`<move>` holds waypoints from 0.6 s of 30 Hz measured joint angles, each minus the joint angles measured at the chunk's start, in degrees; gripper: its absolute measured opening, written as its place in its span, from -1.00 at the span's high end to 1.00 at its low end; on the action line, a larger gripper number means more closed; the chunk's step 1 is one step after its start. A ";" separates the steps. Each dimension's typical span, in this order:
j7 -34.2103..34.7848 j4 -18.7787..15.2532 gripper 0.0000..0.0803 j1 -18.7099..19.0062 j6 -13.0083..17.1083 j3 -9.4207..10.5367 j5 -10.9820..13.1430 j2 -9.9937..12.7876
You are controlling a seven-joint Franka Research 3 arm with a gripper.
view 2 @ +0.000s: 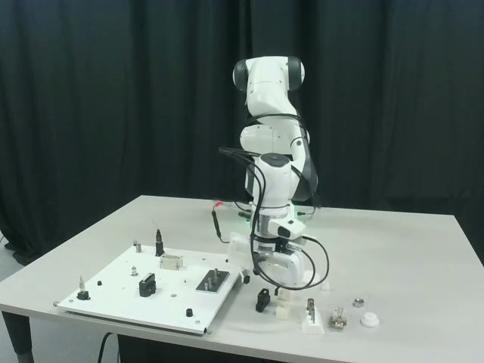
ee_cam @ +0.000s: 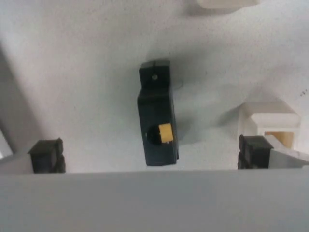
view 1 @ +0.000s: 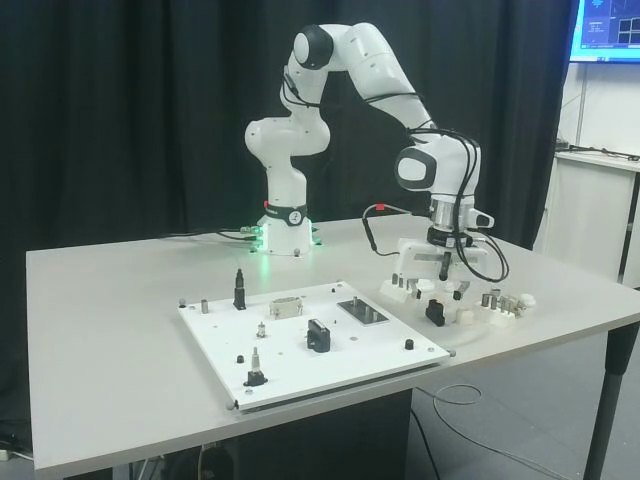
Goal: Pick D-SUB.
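A black block-shaped connector part (ee_cam: 157, 116), the D-SUB by the look of it, lies flat on the grey table with a small pale patch on its face. It rests just off the white board's right edge (view 1: 436, 312) (view 2: 262, 300). My gripper (ee_cam: 149, 154) hangs straight above it, open, with one black fingertip (ee_cam: 47, 155) on each side and a wide gap to the part. In the room views the gripper (view 1: 437, 290) (view 2: 271, 278) is a short way above the part and not touching it. Nothing is held.
The white assembly board (view 1: 330, 365) carries several small black and grey fixtures and a pale socket (view 1: 285, 307). White holders (view 1: 500, 305) with small parts stand beside the connector, near the table's front edge. One white holder (ee_cam: 270, 123) is close to a fingertip.
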 joint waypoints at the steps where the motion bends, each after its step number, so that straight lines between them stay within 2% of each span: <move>1: 0.04 0.00 -0.99 0.03 -0.13 0.01 0.00 -0.13; 18: 1.29 0.09 -0.99 0.48 -1.07 0.22 0.10 -1.03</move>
